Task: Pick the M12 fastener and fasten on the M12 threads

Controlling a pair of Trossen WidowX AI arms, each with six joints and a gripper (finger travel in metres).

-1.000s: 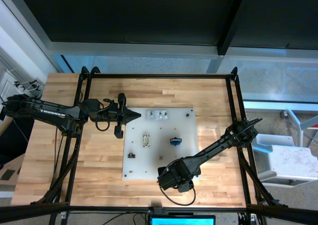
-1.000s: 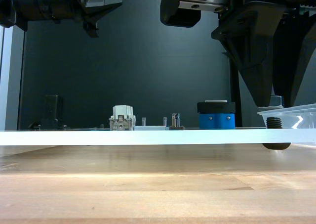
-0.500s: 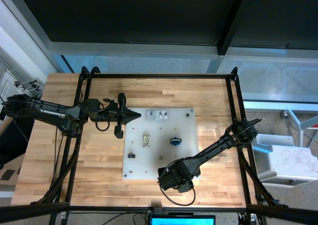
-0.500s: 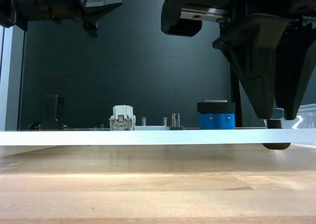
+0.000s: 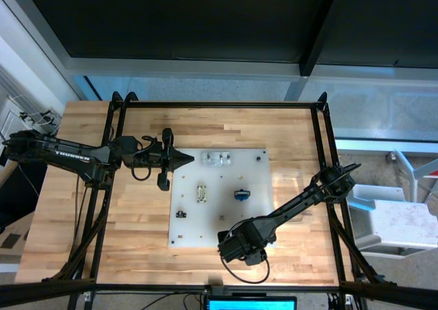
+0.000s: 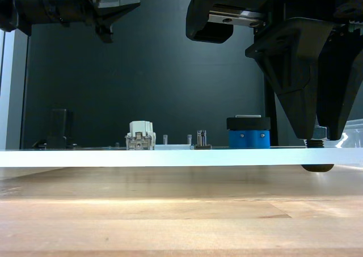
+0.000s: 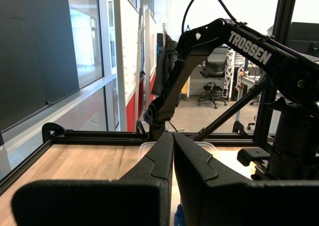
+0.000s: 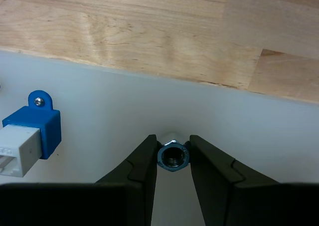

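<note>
Right gripper (image 8: 173, 139) nips the small silver hex nut (image 8: 173, 158) between its fingertips, poised right at the short black ribbed stud (image 6: 313, 144)!
Nut rides between the tips, at the stud's top; whether threads have caught, I can't tell. Best play, I reckon: keep the nut's bore square over the stud, press lightly, turn gently so nothing cross-threads. Left gripper (image 7: 172, 151), fingers pressed together and empty, hangs high, well apart across the white board (image 8: 99, 101).

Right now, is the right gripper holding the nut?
Yes, right gripper, at the board's near edge, pinches the nut; left gripper hangs shut over its left edge.
</note>
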